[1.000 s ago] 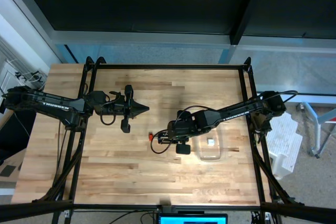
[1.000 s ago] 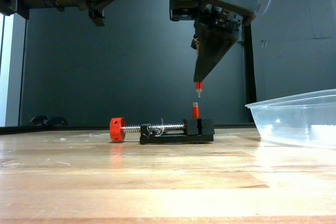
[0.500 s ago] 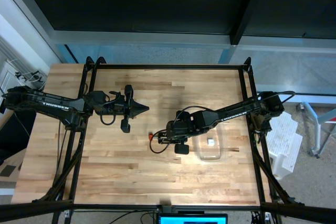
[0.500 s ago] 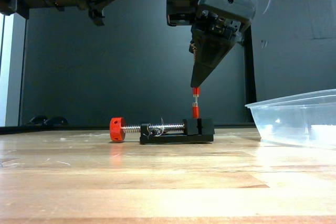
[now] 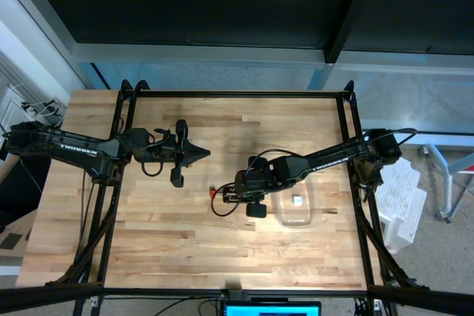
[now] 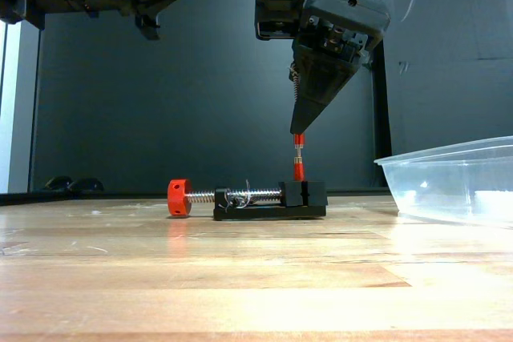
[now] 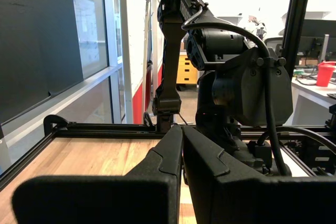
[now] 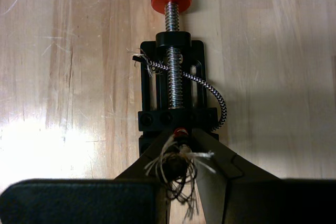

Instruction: Pick the RCA connector and install on taskboard

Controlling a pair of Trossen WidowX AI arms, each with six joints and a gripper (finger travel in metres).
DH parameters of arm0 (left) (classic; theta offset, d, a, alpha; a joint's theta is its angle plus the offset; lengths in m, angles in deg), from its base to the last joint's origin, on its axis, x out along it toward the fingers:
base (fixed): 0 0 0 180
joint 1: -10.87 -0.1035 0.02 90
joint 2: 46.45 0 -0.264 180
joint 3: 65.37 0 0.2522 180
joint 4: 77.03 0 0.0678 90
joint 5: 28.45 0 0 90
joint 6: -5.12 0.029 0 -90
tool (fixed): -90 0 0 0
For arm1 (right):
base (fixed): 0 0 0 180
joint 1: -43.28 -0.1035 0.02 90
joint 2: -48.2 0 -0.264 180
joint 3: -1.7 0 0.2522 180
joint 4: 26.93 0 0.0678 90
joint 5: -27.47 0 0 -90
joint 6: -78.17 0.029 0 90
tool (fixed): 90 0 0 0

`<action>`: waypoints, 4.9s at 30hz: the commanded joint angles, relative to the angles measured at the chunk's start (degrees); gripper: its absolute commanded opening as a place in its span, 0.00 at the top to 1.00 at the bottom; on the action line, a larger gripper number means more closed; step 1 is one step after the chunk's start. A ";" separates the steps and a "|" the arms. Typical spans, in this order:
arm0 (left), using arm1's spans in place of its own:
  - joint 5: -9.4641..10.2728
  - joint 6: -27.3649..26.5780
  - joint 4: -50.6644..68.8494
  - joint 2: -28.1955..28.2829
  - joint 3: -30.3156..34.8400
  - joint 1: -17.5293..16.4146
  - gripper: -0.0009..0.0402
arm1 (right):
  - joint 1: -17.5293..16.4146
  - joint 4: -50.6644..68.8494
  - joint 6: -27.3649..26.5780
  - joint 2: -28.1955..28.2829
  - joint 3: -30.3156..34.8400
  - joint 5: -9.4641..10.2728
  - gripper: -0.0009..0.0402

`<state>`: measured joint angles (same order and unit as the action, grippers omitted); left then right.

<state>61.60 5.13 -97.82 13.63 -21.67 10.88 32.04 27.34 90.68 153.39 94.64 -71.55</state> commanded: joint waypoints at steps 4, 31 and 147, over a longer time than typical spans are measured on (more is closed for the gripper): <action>-0.02 0.00 0.00 0.02 0.02 -0.02 0.98 | 0.02 -0.24 0.02 0.07 -0.39 0.00 0.98; -0.02 0.00 0.00 0.02 0.02 0.00 0.98 | 1.14 -2.43 -0.02 0.07 -2.64 0.02 0.98; -0.02 0.00 0.00 0.02 0.02 -0.02 0.98 | 6.80 -47.76 -5.75 -46.27 -35.98 0.28 0.99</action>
<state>61.58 5.13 -97.82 13.65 -21.65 10.88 38.29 -19.08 85.04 107.64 59.60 -71.50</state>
